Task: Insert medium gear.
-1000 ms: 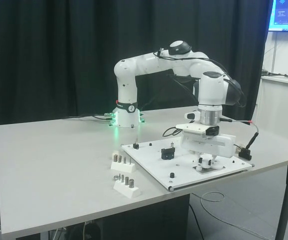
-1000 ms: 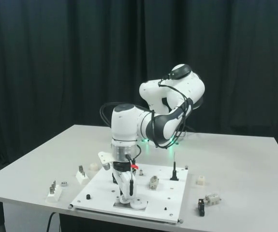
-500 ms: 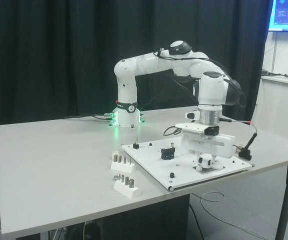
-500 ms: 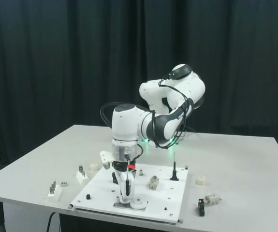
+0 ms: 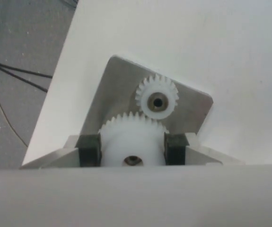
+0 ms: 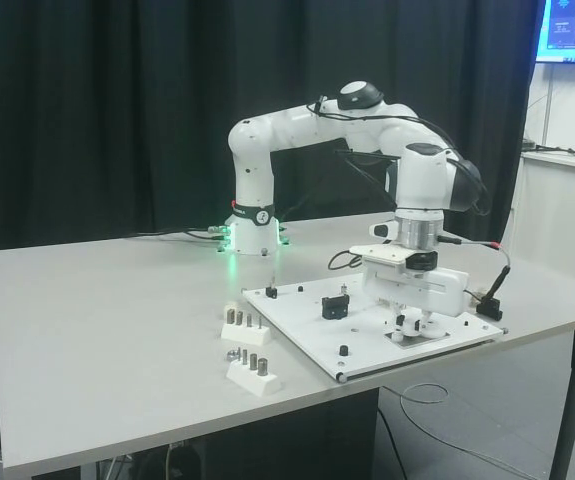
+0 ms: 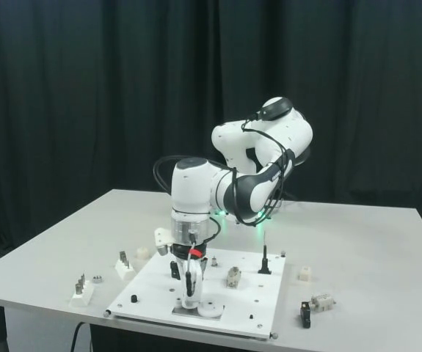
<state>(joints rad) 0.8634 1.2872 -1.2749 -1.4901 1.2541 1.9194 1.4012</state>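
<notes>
My claw [image 5: 132,149] is clenched on the medium gear [image 5: 132,142], held w/ teeth beside the small gear [image 5: 157,98] (already seated) for meshing.

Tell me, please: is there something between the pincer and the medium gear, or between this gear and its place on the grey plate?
Nothing visible. The pincer is shut on the medium gear, both pads touching it. The gear is over the grey plate, its teeth beside the small gear.

The white medium gear [image 5: 132,142] lies flat on the grey plate [image 5: 114,90], teeth meshed with the small gear [image 5: 157,97].
</notes>
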